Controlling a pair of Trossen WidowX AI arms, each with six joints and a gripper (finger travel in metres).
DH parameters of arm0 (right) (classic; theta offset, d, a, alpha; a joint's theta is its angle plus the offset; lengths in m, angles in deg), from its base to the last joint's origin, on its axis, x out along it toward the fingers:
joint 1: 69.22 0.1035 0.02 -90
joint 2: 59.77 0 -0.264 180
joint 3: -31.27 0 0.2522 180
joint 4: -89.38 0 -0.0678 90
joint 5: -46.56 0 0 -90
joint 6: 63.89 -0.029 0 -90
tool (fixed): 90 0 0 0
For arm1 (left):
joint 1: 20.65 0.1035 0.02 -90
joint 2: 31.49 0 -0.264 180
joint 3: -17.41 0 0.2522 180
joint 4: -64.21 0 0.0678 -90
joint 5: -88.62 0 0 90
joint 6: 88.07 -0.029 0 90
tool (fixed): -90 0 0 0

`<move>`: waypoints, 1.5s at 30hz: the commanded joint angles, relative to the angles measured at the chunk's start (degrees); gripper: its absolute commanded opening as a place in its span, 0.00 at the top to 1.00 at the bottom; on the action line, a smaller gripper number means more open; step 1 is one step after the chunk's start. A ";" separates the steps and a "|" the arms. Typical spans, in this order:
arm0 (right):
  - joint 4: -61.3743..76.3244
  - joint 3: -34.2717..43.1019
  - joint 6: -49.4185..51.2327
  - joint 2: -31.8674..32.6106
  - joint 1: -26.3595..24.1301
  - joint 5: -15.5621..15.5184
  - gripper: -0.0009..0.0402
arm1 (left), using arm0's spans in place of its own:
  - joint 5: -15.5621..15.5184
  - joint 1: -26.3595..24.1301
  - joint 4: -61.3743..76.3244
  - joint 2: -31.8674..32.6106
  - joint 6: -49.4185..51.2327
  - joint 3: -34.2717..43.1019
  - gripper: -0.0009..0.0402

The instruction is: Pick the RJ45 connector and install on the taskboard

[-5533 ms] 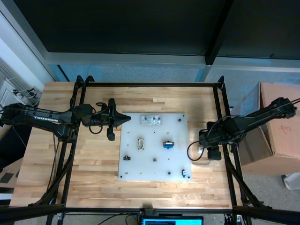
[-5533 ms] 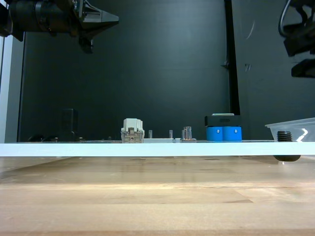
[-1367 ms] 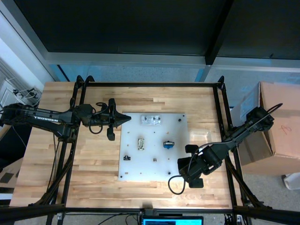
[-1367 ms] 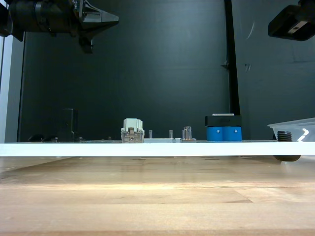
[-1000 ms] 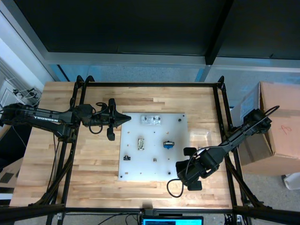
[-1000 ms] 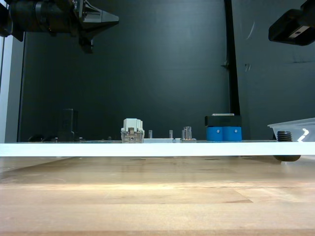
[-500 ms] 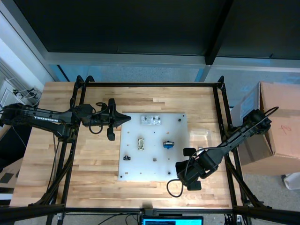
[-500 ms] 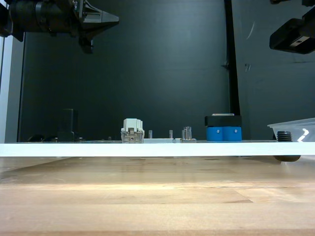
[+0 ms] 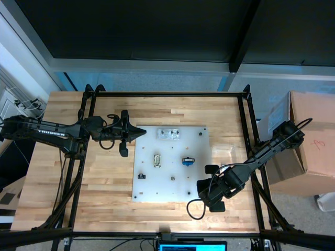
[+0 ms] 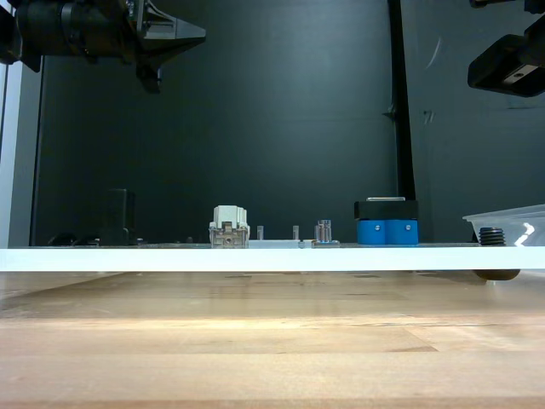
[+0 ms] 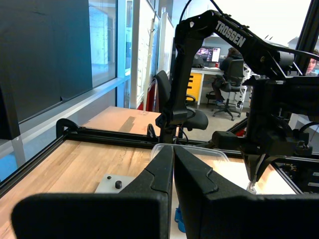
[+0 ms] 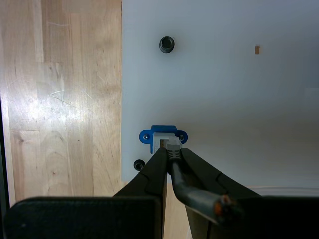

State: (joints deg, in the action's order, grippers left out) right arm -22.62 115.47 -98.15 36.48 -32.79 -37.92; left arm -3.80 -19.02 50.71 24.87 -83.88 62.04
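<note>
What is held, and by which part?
Right gripper, over the blue seat, pinches the RJ45 connector at its cable end; left gripper, beside the taskboard, empty.

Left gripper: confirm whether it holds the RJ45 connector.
No, the left gripper is shut and empty; the right gripper holds the RJ45 connector above the board.

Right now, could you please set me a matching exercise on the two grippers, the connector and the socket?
1 left gripper
2 right gripper
3 connector
4 socket

A fixed on the board
B shut, empty, above the board's left edge
C pinched, tip at the socket
D shut on the connector, over the board's near right corner

Pairs: 1-B, 2-D, 3-C, 4-A
</note>
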 commanded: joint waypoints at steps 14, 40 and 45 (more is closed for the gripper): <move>0.20 -0.24 0.02 0.28 0.00 -0.15 0.98 | 0.00 0.02 0.00 0.00 -0.02 0.00 0.98; 4.17 5.42 2.49 -3.37 0.02 1.05 0.98 | 0.00 0.02 0.00 0.00 0.00 0.00 0.98; 5.18 6.03 3.17 -3.39 0.20 1.11 0.98 | 0.00 0.02 0.00 0.00 0.00 0.00 0.98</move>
State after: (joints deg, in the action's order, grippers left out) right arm -17.27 121.41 -95.04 33.22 -32.71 -36.98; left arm -3.80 -19.02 50.77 24.87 -83.88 62.04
